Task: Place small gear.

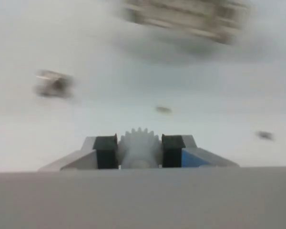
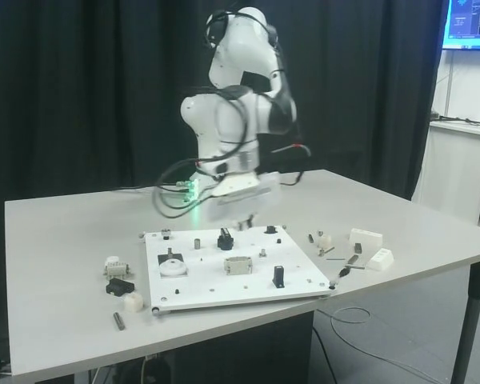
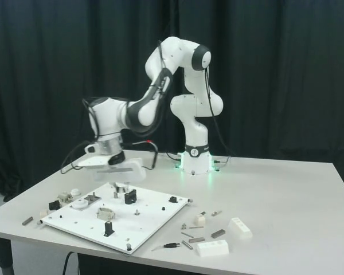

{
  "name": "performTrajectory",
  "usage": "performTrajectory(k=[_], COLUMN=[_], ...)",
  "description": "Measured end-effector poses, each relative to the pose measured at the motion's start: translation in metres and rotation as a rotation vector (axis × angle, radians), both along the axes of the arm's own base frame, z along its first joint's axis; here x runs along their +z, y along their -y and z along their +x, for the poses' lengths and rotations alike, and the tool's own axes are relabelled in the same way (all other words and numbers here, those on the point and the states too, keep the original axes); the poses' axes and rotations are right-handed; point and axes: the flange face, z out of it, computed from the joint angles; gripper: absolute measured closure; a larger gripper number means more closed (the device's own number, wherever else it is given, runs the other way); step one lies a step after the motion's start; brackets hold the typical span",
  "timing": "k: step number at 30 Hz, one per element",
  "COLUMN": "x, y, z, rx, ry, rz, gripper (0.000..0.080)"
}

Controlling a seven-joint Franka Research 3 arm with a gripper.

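Gripper [image 1: 139, 151] is clamped on the small gear [image 1: 139, 143]: wrist view shows the white toothed wheel pinched between the two black pads [image 1: 106, 151], teeth standing proud above them. So the gear is in the air, not on the board [image 2: 296, 280]. Room views put the hand above the board's far edge, near the black block [image 2: 225, 238] and a short peg [image 2: 198, 242]. I can't tell which peg or shaft is the target. Risks as I read them: 1) the grip looks to sit on the toothed rim, a small and uneven contact, so the gear could tilt or rotate between the pads during descent and meet its shaft cocked, then jam or pop out. 2) The wrist view doesn't show the bore, and the hand itself hides the spot below it in both room views, so lateral error is hard to catch; off-centre means the gear lands on top of the shaft and skids. 3) A larger white gear [image 2: 173, 267] sits on the board near the left edge in the first room view; if the small one must mesh with a neighbour, tooth-on-tooth contact would stop it seating. 4) Tight surroundings: the pads could clip the black block on the way down. 5) Opening before it's fully seated drops it, and it could roll off into the loose parts [image 2: 360, 246] on the table [image 2: 64, 232].
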Motion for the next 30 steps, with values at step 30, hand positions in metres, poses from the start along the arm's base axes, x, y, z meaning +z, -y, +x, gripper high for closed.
performTrajectory(k=[30], x=[0.011], y=[-0.315], z=[0.026], rx=[-0.02], ry=[-0.025], rz=[-0.013], gripper=[0.0609])
